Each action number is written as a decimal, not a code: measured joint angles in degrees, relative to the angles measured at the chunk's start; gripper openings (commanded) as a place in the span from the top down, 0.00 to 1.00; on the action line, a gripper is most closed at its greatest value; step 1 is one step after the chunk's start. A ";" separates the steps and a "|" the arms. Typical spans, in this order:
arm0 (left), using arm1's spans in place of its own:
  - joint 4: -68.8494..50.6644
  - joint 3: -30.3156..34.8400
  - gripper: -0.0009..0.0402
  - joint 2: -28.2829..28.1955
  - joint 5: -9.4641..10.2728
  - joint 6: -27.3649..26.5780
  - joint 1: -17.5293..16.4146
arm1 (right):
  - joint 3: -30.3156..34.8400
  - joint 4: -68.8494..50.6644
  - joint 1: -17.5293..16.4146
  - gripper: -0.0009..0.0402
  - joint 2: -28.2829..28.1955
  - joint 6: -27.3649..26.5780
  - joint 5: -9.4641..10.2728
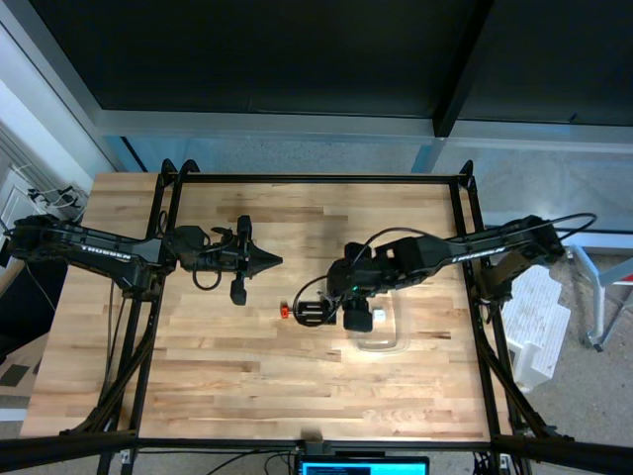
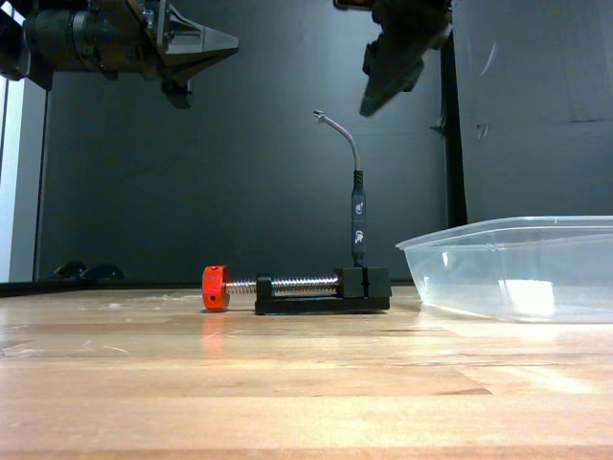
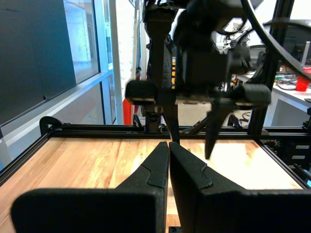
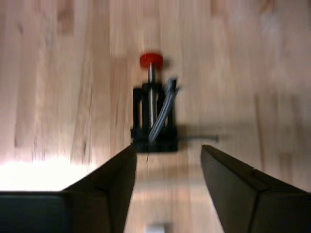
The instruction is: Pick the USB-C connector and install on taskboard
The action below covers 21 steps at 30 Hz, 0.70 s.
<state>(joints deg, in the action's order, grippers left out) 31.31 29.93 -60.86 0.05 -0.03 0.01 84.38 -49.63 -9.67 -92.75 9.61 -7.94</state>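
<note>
A clear plastic tray (image 2: 508,273) is set on the wooden bench (image 1: 247,366), just beside the taskboard (image 2: 321,292). A small white piece (image 1: 379,316) is seen inside the tray. The USB-C connector (image 2: 357,228) is stood upright in the taskboard, at the end away from the orange knob (image 2: 215,287). A grey cable (image 4: 163,111) is bent over at its top. The right hand (image 4: 167,148) is held in the air above the connector (not touching it). Its fingers are spread wide and nothing is held. The left hand (image 1: 272,261) is held high over the left part of the bench, well apart from the taskboard, with its fingers pressed together on nothing
</note>
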 measured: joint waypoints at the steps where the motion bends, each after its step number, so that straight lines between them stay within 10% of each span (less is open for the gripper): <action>1: 0.00 0.02 0.98 0.00 -0.02 -0.02 0.00 | -0.92 1.53 0.37 0.72 1.03 -0.50 0.02; 8: 0.00 0.00 0.98 0.00 0.00 0.00 0.00 | -9.97 14.21 2.93 0.99 9.42 -3.65 0.31; 21: 0.02 0.02 0.98 0.00 -0.02 0.00 0.00 | -25.81 41.03 6.62 0.98 21.38 -7.17 2.71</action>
<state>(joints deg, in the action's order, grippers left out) 31.33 29.95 -60.86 0.03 -0.03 0.01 58.57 -8.60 -3.05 -71.37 2.44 -5.23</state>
